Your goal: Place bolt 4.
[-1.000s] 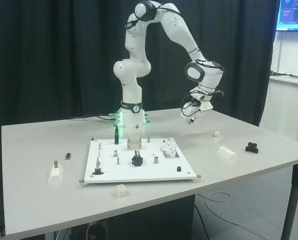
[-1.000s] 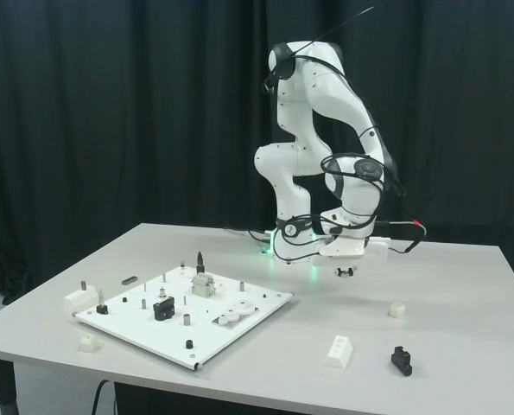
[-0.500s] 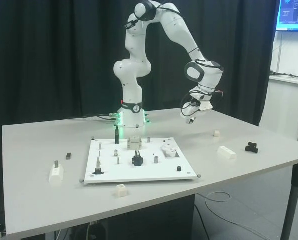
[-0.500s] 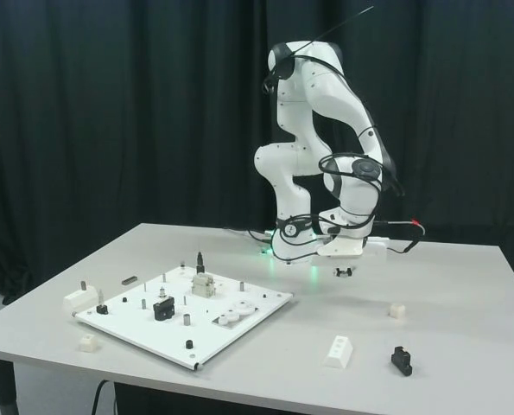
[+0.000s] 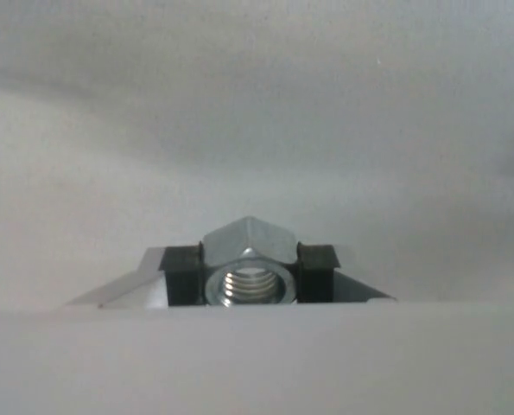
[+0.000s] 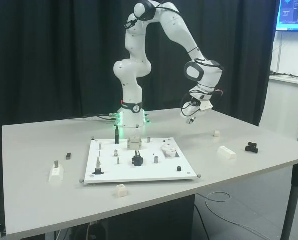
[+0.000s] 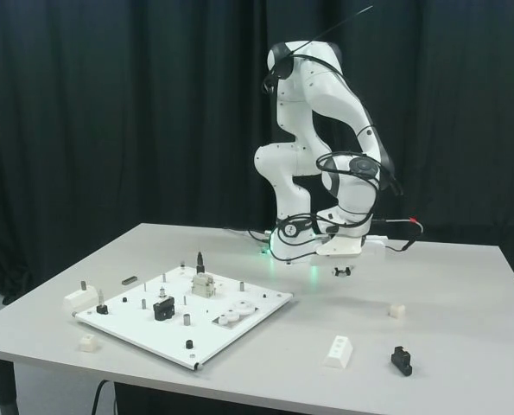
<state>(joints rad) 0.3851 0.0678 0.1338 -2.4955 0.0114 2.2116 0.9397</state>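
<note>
With the gripper clamped on a threaded hex piece, presumably bolt 4, above bare table, it's mid-carry and needs swinging across to the white board.

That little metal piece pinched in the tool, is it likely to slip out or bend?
The bolt looks like solid metal, so probably stiff and heavy for its size. The tool presses two black pads on its flat sides, which likely resists slipping. Set down, its flats should stop it rolling.
</note>
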